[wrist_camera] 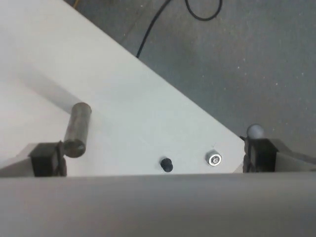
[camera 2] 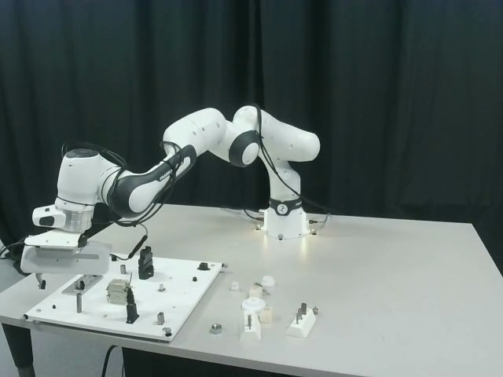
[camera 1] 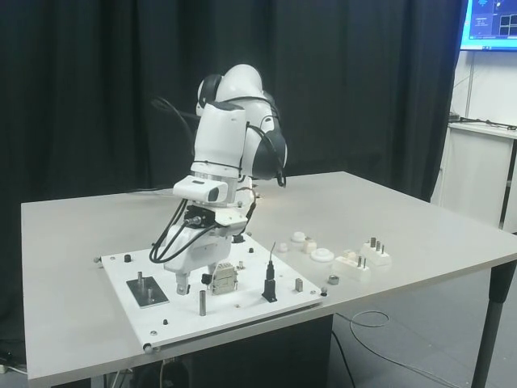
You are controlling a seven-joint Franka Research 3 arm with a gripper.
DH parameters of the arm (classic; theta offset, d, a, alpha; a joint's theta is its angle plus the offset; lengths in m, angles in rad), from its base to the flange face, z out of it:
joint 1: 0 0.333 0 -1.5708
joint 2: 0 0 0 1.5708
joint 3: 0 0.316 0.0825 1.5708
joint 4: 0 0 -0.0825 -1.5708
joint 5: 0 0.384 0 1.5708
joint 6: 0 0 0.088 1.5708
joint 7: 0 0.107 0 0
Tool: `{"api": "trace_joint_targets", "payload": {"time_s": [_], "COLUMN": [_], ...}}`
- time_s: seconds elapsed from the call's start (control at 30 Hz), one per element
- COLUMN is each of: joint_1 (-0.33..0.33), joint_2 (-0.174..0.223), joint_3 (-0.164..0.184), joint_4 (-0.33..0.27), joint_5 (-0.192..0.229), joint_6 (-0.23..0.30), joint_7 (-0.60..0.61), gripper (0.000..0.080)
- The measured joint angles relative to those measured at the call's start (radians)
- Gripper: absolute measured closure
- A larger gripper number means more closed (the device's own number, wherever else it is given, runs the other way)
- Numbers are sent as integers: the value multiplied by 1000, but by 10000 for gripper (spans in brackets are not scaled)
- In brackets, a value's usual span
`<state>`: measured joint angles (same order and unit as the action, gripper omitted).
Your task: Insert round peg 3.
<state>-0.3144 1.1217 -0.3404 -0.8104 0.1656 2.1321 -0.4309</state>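
Black curtains hang behind the grey tabletop (camera 1: 388, 218) in the first room view. My white arm bends down over the white board (camera 1: 234, 303) near the tabletop's front edge, and my claw (camera 1: 192, 284) hangs just above it. A grey round peg (camera 1: 201, 302) stands upright on the board right beside my claw, next to a grey block with a post (camera 1: 146, 291).

From the second room view, my claw (camera 2: 41, 280) sits over the far corner of the board (camera 2: 181, 302), and the peg (camera 2: 78, 301) stands upright nearby, apart from it.

Through the wrist view, my fingers (wrist_camera: 47, 158) are spread wide with nothing between them. The peg (wrist_camera: 78, 129) rises just beside one finger. Beyond the board's corner, a black cable (wrist_camera: 163, 19) lies on the floor.
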Motion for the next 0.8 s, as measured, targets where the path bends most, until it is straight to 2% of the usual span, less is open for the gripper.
{"api": "trace_joint_targets", "payload": {"time_s": [0.8], "joint_1": [-1], "joint_2": [9], "joint_3": [0], "joint_4": [0], "joint_5": [-19], "joint_6": [12], "joint_7": [-6], "gripper": [3]}}
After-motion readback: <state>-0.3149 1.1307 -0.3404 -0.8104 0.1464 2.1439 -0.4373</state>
